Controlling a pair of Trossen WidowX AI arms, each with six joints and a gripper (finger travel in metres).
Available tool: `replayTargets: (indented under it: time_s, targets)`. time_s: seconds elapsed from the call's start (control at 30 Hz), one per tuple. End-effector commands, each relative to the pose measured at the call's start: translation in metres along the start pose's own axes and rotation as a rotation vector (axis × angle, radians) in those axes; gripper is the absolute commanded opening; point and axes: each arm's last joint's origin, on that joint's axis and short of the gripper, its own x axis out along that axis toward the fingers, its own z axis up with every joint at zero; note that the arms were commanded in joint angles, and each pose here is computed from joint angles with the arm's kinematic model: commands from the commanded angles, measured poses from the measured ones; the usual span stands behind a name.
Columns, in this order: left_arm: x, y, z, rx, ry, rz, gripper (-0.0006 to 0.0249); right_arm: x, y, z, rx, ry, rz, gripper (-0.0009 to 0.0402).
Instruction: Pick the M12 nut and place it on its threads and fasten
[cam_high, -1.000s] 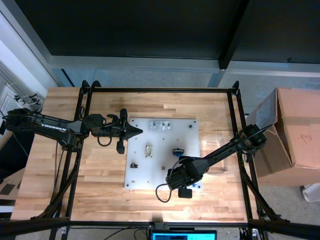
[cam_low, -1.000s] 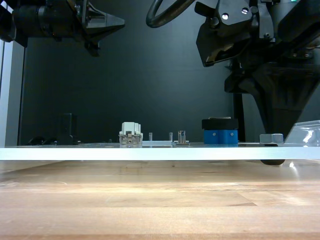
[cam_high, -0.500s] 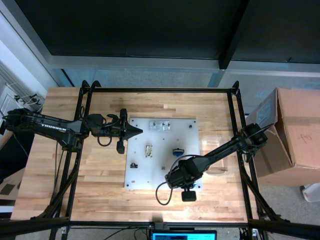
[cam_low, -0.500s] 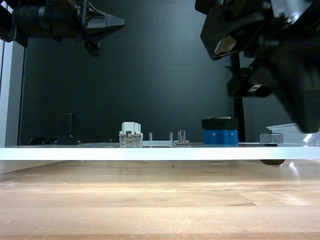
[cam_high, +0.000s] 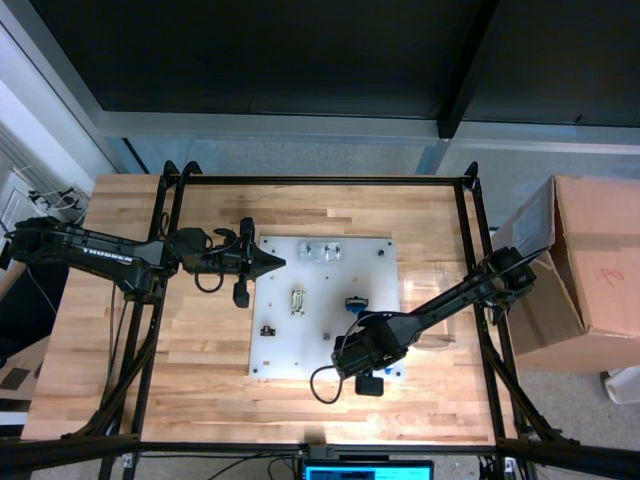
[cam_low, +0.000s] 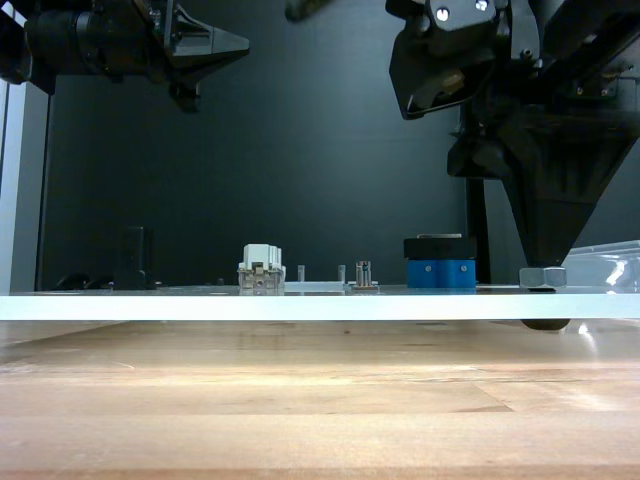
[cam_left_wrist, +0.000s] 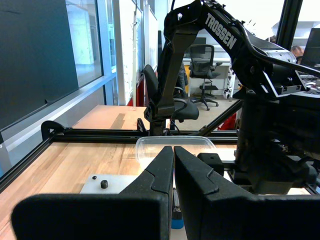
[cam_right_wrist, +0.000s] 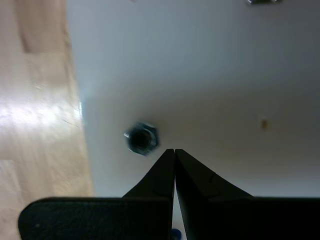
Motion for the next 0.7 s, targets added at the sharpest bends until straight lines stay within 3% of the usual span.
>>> replayTargets:
  time_s: [0.03, 0.17, 0.37, 0.53, 0.6, 0.7]
  targets:
    - [0.0, 0.0001, 0.0, 0.0, 0.0, 0.0, 0.0, -0.0001, 0.0009, 0.0006, -0.001, -0.005, 0.01, 0.0]
    - [0.0, 0.0, 0.0, 0.0, 0.0, 0.0, 0.0, -0.0002, 0.0018, 0.0006, -0.003, -0.008, 0.016, 0.0]
    - [0.0, 0.0001, 0.0, 0.0, 0.0, 0.0, 0.0, -0.0002, 0.0047, -0.0009, -0.024, 0.031, 0.087, 0.0]
    - [0.0, 0.0, 0.0, 0.0, 0.0, 0.0, 0.0, -0.001, 0.0087, -0.0034, -0.09, 0.098, 0.216, 0.0]
    - [0.0, 0.0, 0.0, 0.0, 0.0, 0.0, 0.0, -0.0009, 0.0083, -0.0034, -0.086, 0.096, 0.207, 0.0]
    - [0.0, 0.0, 0.0, 0.0, 0.0, 0.0, 0.0, -0.0007, 0.0053, -0.0038, -0.067, 0.075, 0.123, 0.0]
